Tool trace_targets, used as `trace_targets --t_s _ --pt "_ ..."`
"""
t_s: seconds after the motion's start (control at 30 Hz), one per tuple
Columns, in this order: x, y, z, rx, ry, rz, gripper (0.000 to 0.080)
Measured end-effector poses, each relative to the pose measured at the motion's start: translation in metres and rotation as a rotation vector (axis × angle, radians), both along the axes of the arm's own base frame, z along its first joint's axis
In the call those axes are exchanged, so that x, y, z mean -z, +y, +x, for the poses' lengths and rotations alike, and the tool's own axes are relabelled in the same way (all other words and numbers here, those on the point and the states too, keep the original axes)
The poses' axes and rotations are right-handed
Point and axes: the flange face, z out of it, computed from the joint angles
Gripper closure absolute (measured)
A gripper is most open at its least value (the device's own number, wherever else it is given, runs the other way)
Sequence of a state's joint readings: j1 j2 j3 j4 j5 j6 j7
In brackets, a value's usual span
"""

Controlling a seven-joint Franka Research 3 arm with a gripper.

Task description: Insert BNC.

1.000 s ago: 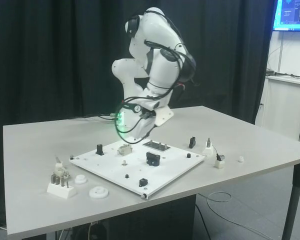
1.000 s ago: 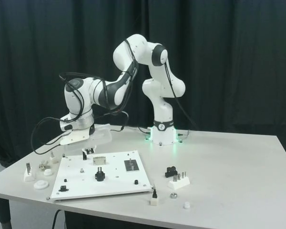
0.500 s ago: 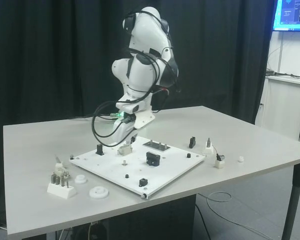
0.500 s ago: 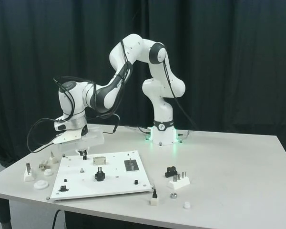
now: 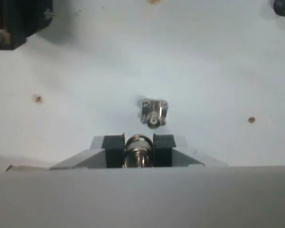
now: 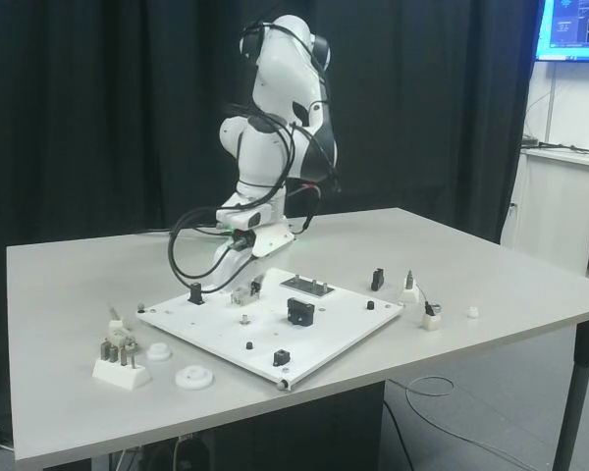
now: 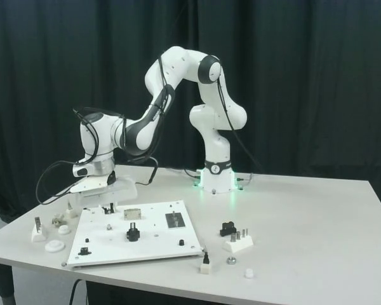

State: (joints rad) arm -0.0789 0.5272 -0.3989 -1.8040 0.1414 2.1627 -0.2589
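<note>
In the wrist view my gripper (image 5: pixel 138 144) is shut on the BNC plug (image 5: pixel 138 155), a short metal barrel held between two black pads (image 5: pixel 113 148). The BNC socket (image 5: pixel 154 113), a small metal flange with a round post, stands on the white board (image 5: pixel 204 71) a short way ahead of the plug, apart from it. From the room, the gripper (image 6: pixel 247 287) hangs low over the board's (image 6: pixel 324 339) rear left part, above and behind the socket (image 6: pixel 243 319). The second room view shows the gripper (image 7: pixel 106 207) just above the board (image 7: pixel 159 244).
A black multi-pin connector (image 5: pixel 12 23) sits on the board near the socket. A black block (image 6: pixel 300 312) and a grey plate (image 6: pixel 308 286) stand further right on it. A white parts holder (image 6: pixel 118 358) and white discs (image 6: pixel 192 377) lie left of the board, small parts (image 6: pixel 431 316) to its right.
The arm has swung left across the board and come down. The gripper, earlier high over the board's middle, now hangs low over its rear left part, still holding the plug.
</note>
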Motion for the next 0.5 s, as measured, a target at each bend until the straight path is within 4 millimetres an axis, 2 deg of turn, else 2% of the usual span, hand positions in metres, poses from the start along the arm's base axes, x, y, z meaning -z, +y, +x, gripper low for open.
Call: trace_targets --t_s 0.5 --pt "0.02 -0.002 -0.011 0.003 -0.059 -0.04 0.0682"
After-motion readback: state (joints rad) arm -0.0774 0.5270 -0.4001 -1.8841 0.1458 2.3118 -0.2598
